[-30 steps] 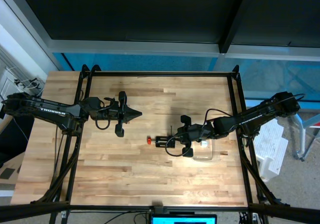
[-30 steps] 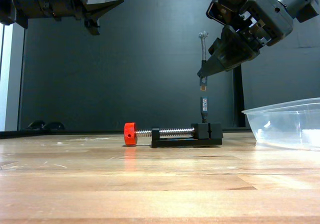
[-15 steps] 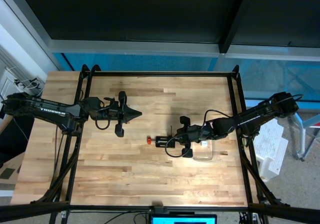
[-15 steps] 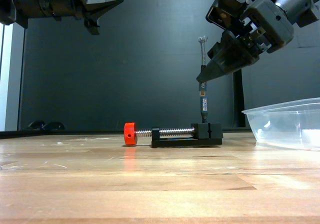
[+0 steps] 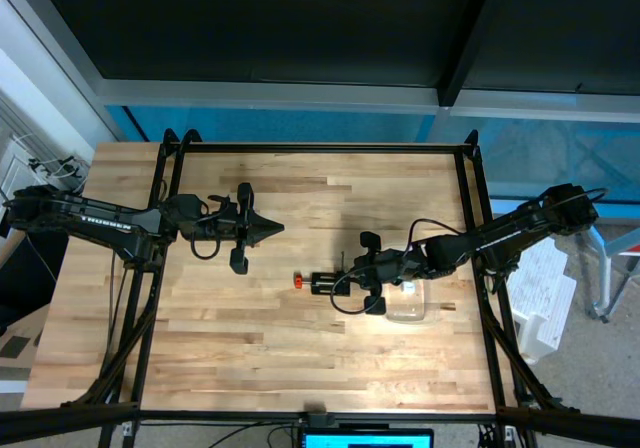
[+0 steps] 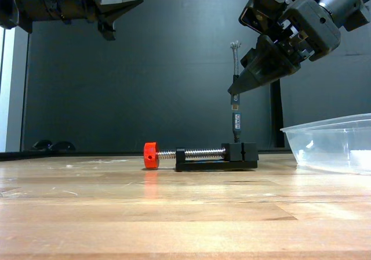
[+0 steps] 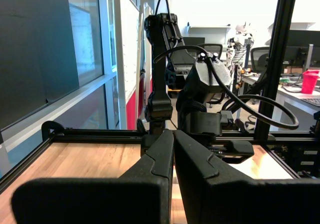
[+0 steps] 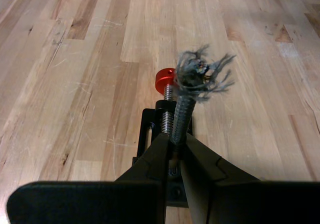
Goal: Pick the usb-c connector and install on the hub
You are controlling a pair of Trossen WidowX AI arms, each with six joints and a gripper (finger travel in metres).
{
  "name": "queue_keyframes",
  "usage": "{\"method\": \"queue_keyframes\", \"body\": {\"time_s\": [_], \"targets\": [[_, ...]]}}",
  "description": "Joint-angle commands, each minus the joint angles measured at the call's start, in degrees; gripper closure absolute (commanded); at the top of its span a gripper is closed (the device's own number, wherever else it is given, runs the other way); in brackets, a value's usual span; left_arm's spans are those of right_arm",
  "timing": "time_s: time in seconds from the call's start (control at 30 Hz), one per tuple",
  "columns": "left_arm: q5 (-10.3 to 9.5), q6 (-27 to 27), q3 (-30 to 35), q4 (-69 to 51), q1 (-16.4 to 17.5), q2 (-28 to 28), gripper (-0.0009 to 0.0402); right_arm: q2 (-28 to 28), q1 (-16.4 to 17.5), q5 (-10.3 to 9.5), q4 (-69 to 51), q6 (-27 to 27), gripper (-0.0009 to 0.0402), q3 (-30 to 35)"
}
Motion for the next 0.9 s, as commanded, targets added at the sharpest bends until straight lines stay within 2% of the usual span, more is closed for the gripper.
{"method": "queue_keyframes", "body": {"time_s": [0.03,0.9], "targets": [[0.02,0.0,0.0,0.0,0.0,0.0,0.0393,-0.5,-0.1,0.04,-0.9,-0.2,0.0393,0.0],[0.02,0.0,0.0,0.0,0.0,0.0,0.0393,0.2,-0.1,0.2,-0.1,-0.7,0.0393,-1.3]]}}
